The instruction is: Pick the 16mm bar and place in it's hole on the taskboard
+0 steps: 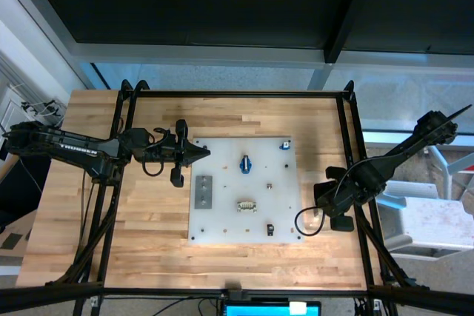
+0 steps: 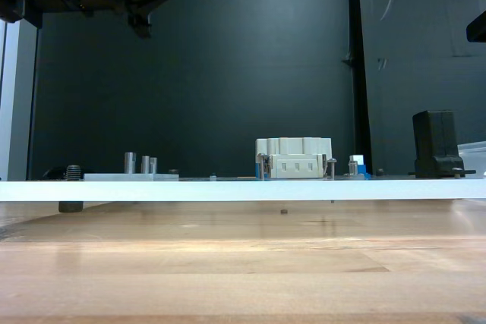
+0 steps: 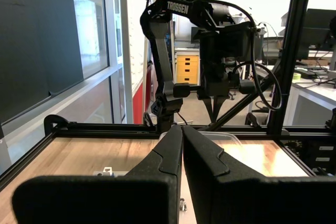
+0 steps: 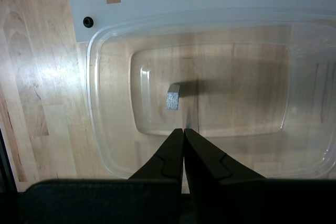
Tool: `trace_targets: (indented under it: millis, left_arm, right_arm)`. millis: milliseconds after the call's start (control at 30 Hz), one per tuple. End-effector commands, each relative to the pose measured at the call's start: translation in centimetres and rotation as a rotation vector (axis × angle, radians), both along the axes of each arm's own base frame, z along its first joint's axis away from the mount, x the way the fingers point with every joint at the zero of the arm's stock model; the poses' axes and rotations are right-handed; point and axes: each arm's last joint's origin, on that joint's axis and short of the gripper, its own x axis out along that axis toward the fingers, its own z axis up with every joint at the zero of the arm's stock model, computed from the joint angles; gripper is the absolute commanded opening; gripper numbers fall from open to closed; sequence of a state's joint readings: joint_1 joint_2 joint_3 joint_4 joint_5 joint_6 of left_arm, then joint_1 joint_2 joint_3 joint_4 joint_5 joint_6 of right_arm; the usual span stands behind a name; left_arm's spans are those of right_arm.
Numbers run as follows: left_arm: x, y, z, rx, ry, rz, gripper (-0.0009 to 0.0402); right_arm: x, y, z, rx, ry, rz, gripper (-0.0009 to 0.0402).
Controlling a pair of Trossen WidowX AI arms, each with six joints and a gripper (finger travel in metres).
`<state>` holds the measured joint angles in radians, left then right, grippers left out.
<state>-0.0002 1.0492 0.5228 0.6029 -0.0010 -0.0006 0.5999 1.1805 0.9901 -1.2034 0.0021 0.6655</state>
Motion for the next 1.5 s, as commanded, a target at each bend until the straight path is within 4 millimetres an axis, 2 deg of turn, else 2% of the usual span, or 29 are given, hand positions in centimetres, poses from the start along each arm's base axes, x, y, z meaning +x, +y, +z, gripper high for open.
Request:
trace_targets:
  millis: [33, 300, 400, 500, 867, 1267, 1500]
  left_arm:
    - [0.0, 0.0, 0.0, 0.0, 0.0, 0.0, 0.0]
    - [0.0, 0.0, 0.0, 0.0, 0.0, 0.0, 0.0]
    - [0.0, 0.0, 0.0, 0.0, 0.0, 0.0, 0.0]
    - [0.0, 0.0, 0.0, 0.0, 0.0, 0.0, 0.0]
    - [0.0, 0.0, 0.0, 0.0, 0.0, 0.0, 0.0]
    - [0.0, 0.0, 0.0, 0.0, 0.0, 0.0, 0.0]
    - [0.0, 0.0, 0.0, 0.0, 0.0, 0.0, 0.0]
  right_arm:
    - [0.2, 0.2, -0.3, -0.007, 0.017, 0.006, 0.0037]
    - [0.8, 0.7, -1.4, -0.044, 0.026, -0.013, 0.0186]
    - [0.9, 0.9, -2.1, -0.046, 0.022, -0.027, 0.0224]
    - [1.0, 1.2, -2.9, -0.047, 0.026, -0.031, 0.0244]
    - [1.4, 2.2, -6.1, -0.044, 0.041, -0.022, 0.0247]
    - [1.2, 2.3, -8.2, -0.015, 0.045, -0.036, 0.0247]
    - [1.0, 2.2, -8.8, -0.018, 0.046, -0.05, 0.0205]
